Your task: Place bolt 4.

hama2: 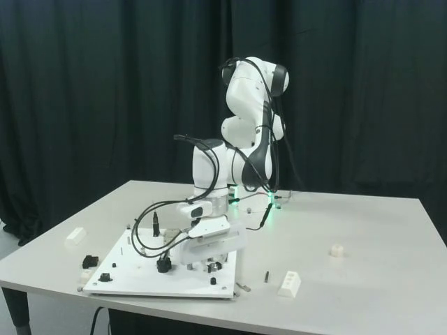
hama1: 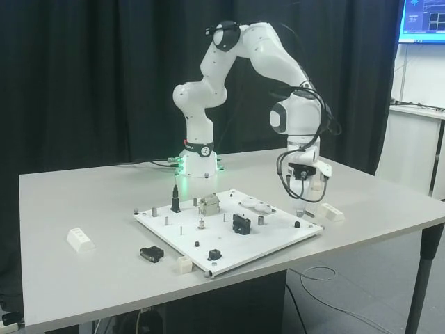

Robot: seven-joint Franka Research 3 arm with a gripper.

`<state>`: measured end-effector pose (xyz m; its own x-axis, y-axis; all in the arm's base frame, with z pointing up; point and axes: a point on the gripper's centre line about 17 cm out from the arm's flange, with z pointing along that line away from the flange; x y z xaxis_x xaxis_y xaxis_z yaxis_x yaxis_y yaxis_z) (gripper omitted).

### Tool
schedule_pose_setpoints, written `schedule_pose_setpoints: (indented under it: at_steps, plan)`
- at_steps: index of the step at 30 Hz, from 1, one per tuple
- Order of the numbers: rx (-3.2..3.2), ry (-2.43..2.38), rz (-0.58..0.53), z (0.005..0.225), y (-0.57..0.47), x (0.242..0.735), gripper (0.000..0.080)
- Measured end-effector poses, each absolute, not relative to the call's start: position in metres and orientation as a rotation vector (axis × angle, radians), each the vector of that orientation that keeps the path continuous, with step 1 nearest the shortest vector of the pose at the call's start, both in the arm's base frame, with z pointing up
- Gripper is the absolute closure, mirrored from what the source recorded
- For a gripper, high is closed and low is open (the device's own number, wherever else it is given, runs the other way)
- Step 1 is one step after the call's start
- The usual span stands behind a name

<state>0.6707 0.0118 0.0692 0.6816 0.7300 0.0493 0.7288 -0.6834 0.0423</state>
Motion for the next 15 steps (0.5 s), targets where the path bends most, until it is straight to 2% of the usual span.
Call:
schedule_pose_setpoints:
  at_steps: [15]
  plan:
    - [2.861,1.244,0.1,0.0708,0.0104,0.6717,0.0574]
